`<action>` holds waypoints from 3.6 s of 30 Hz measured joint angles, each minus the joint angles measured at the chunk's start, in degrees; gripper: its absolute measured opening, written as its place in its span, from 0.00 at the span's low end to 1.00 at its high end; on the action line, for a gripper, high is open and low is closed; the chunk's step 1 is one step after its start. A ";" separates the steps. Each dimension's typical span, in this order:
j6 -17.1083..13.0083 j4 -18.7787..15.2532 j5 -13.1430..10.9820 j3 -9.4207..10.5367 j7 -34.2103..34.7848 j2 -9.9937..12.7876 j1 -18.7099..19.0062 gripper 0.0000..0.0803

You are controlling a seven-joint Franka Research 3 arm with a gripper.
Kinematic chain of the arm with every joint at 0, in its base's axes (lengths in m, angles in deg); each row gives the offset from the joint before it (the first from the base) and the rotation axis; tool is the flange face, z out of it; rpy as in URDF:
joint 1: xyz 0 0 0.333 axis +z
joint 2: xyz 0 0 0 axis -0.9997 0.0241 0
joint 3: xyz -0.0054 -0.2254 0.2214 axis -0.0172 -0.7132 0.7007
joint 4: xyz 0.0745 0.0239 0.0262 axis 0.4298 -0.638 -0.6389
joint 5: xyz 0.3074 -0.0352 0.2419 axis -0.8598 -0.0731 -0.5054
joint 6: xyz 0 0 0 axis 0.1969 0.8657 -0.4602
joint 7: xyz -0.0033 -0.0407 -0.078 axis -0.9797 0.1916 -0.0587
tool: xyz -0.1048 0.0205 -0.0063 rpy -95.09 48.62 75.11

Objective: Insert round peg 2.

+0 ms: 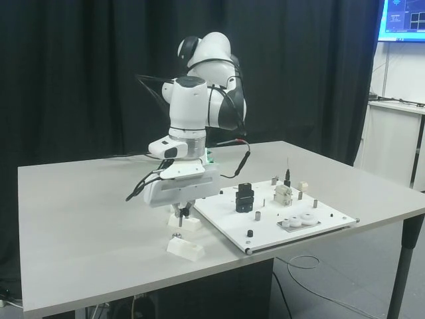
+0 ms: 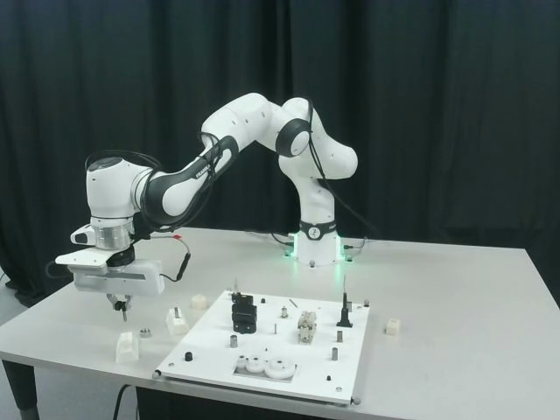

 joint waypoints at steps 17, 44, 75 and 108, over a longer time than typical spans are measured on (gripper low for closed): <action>0.00 0.27 -0.01 0.16 0.83 0.00 0.12 0.09; 0.00 1.67 -0.01 0.08 2.70 0.00 0.11 0.09; 10.85 2.55 0.66 0.01 4.51 -4.05 2.98 0.09; 17.35 -11.91 5.54 0.34 21.62 -15.89 19.12 0.09</action>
